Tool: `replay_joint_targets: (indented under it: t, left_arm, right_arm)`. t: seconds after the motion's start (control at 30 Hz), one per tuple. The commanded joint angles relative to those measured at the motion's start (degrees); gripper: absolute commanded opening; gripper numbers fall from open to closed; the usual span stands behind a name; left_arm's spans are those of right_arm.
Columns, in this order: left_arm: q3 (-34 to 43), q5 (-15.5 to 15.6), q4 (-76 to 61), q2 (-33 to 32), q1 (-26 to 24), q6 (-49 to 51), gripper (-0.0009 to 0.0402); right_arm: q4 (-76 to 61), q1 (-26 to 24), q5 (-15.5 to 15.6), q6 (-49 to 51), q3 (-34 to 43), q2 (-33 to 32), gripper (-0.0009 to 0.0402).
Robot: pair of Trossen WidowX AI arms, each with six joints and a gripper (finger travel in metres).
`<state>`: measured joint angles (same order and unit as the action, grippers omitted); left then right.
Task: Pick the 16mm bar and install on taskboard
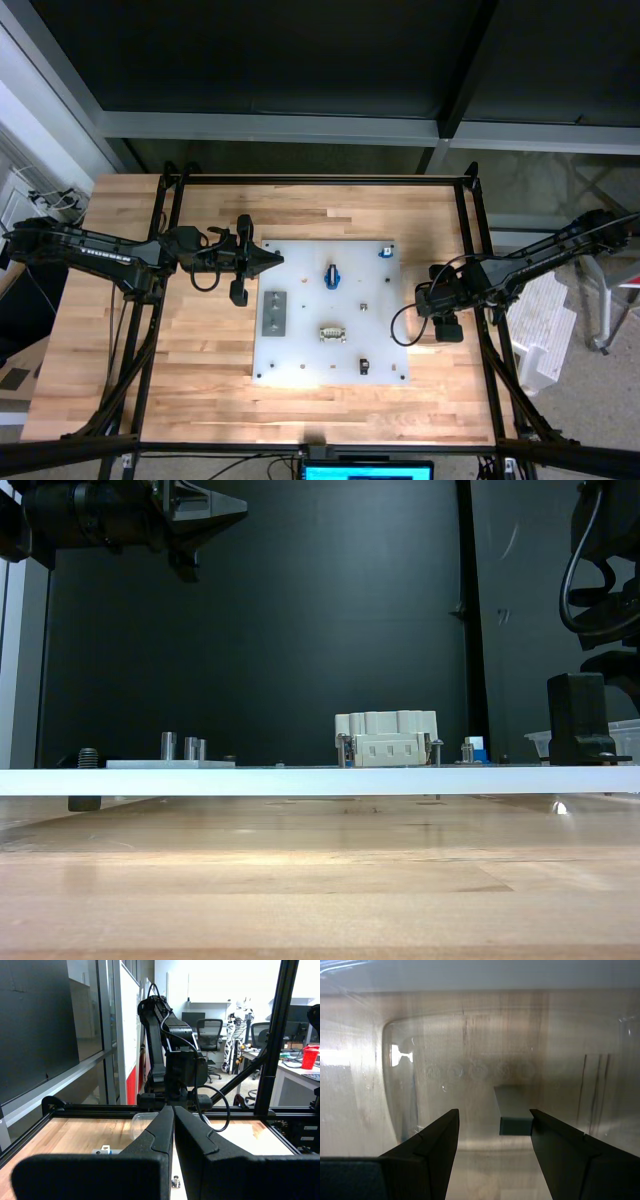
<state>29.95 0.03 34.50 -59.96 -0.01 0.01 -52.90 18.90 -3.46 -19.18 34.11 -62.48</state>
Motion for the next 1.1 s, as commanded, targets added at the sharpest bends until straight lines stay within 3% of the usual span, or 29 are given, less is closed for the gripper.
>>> replay_joint_targets:
  t: [0.03,0.43,1.1]
  left_arm:
    - [0.00,0.00,0.00,-0.02,0.00,0.00,0.0000]
    - [0.00,0.00,0.00,-0.02,0.02,0.00,0.0000]
    - [0.00,-0.02,0.00,-0.02,0.00,0.00,0.0000]
  right_arm:
    - [0.90,0.02,-0.26,-0.09,-0.46,0.02,0.0192]
    - [1.16,0.00,-2.56,-1.46,-0.68,0.02,0.0192]
    - [1.14,-0.02,-2.67,-1.60,-0.68,0.02,0.0192]
